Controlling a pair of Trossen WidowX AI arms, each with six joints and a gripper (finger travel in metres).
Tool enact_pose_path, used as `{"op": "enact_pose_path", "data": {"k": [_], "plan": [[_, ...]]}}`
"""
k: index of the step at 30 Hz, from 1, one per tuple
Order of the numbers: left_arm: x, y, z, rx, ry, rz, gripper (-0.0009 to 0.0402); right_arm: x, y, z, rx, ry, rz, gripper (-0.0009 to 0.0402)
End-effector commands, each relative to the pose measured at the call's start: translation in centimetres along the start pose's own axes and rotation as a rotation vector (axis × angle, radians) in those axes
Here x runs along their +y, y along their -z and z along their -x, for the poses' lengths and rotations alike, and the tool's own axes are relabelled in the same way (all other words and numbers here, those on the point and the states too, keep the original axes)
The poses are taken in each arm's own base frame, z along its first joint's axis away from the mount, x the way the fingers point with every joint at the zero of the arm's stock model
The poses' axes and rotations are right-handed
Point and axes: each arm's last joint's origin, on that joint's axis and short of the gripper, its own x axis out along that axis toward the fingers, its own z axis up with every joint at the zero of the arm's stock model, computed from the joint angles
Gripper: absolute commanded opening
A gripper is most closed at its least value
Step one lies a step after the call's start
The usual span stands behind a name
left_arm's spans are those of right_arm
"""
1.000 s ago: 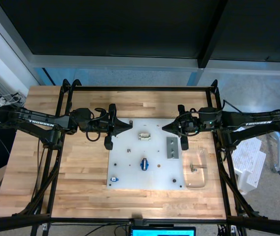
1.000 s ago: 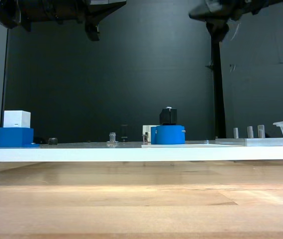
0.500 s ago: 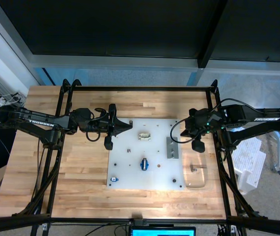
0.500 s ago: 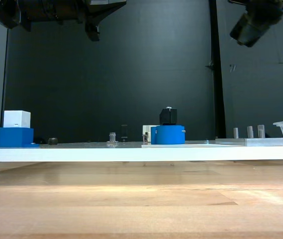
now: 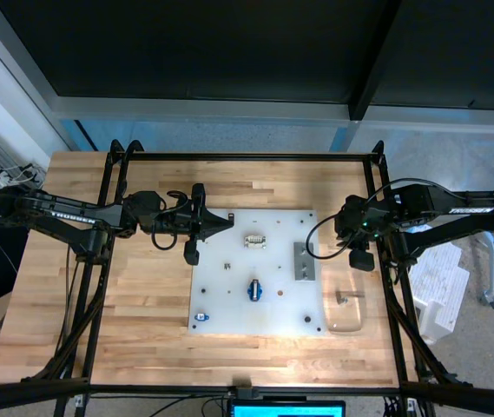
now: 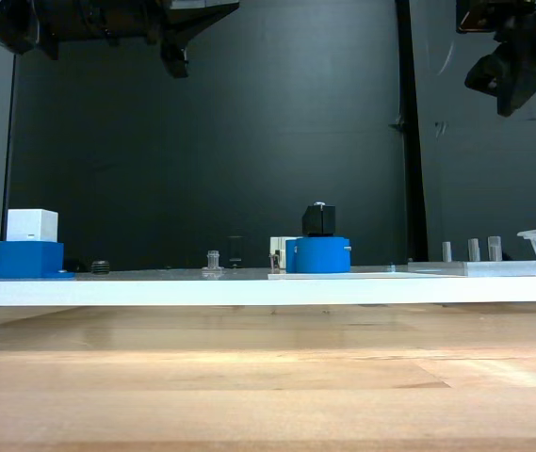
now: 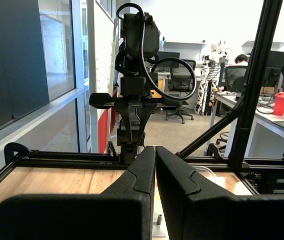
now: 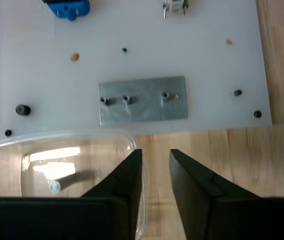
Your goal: Pick the 16mm cylinder and install on the taskboard
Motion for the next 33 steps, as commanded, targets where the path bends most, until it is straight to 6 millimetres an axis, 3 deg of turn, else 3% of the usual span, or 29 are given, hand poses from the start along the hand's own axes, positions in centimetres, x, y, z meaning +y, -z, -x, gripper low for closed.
{"op": "enact_pose_path", "data": {"k": [1,8,17,33], "plan": [[0.0,0.0,0.0,-0.001,0.000,0.000,0.0001,0.0,0.3,0.0,0.036,0.006,0.005,0.0113],[0.0,0.0,0.0,-0.001,0.000,0.000,0.0001,-0.1,1.0,0.0,0.104,0.016,0.009,0.0179],[0.0,0.0,0.0,-0.001,0.000,0.000,0.0001,-0.1,1.4,0.0,0.146,0.023,0.013,0.0232],[0.0,0.0,0.0,-0.001,0.000,0.000,0.0001,0.0,1.3,-1.1,0.207,0.052,0.029,0.0256]]}}
